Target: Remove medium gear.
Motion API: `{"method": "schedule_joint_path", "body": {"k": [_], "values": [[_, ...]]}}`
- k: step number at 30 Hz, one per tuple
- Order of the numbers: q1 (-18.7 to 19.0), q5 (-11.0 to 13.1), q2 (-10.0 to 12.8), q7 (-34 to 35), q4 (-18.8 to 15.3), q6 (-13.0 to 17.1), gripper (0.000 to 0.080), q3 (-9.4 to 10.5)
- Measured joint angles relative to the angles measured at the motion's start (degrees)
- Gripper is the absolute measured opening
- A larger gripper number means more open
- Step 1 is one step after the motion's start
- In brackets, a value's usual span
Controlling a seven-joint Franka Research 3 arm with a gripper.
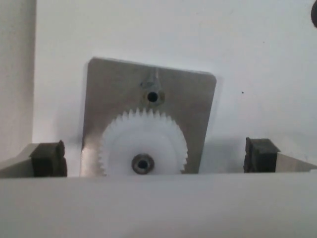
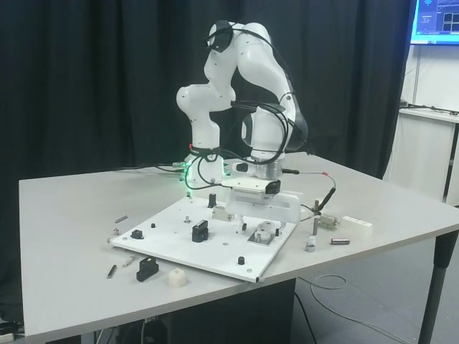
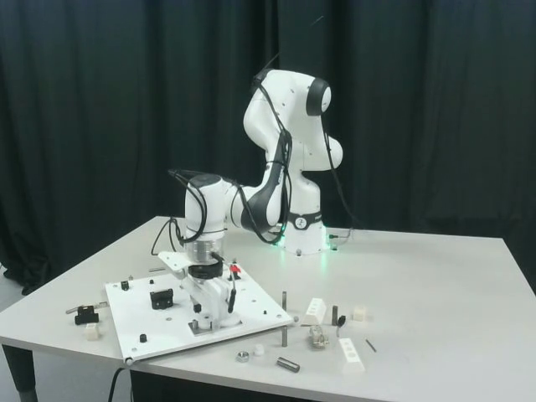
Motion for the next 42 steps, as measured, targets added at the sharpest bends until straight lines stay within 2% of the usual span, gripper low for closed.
{"method": "schedule_joint_path", "body": {"k": [15, 16, 24, 25, 26, 27, 42], "values": [[-0.08, -0.19, 0.71, -0.44, 0.0, 1.11, 0.08, 0.0], [-0.09, -0.19, 0.73, -0.44, 0.0, 1.13, 0.0651, 0.0], [-0.11, -0.08, 0.92, -0.44, 0.14, 2.12, 0.0651, 0.57], [-0.11, -0.08, 0.92, -0.44, 0.14, 2.12, 0.0471, 0.57], [-0.11, -0.08, 0.91, -0.44, 0.14, 2.12, 0.0471, 0.57], [-0.11, -0.07, 0.92, -0.44, 0.14, 2.12, 0.0397, 0.57], [-0.14, 0.03, 0.88, -0.44, 0.14, 2.1, 0.0398, 0.58]]}}
